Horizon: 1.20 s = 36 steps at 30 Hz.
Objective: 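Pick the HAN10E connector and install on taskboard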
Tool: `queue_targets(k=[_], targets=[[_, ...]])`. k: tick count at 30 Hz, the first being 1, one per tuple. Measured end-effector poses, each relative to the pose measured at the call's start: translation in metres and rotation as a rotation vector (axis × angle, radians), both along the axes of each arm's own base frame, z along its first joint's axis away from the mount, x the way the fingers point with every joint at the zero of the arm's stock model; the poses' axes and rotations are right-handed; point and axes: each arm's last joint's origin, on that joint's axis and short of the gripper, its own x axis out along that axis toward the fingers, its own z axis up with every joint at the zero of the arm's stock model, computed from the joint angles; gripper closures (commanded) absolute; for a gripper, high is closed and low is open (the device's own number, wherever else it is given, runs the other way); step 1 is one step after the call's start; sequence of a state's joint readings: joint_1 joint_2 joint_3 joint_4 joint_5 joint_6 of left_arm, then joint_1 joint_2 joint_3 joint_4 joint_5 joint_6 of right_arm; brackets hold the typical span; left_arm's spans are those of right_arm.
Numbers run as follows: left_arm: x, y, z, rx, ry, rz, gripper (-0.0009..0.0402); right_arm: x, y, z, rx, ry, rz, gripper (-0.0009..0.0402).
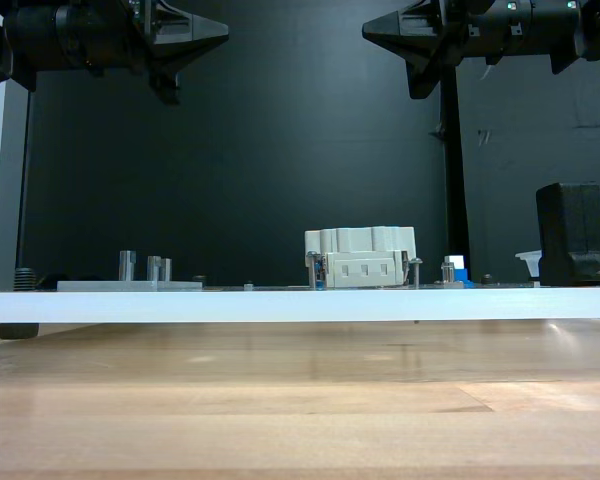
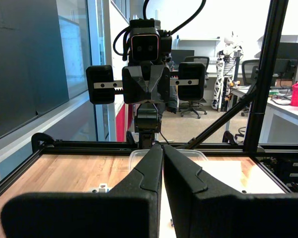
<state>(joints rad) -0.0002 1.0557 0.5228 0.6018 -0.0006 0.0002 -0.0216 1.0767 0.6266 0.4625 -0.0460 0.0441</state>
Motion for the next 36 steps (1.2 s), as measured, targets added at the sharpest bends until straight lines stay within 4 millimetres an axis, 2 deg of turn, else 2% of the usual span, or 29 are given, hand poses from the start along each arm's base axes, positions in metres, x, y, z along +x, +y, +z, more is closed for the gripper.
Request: queue_targets(k=[17,22,36], targets=[[0.0,0.0,0.0,0.0,0.0,0.0,0.0392,0.0,-0.001,-0.001,0.023,0.012,-0.035,0.0393],[0.0,0.0,0.0,0.0,0.0,0.0,0.0392,0.0,-0.002,-0.006,0.017,0.121,-0.079,0.0393],[0.0,0.0,0.0,0.0,0.0,0.0,0.0392,-0.006,0.007,0.011,0.013,0.503,-0.039,0.0393]])
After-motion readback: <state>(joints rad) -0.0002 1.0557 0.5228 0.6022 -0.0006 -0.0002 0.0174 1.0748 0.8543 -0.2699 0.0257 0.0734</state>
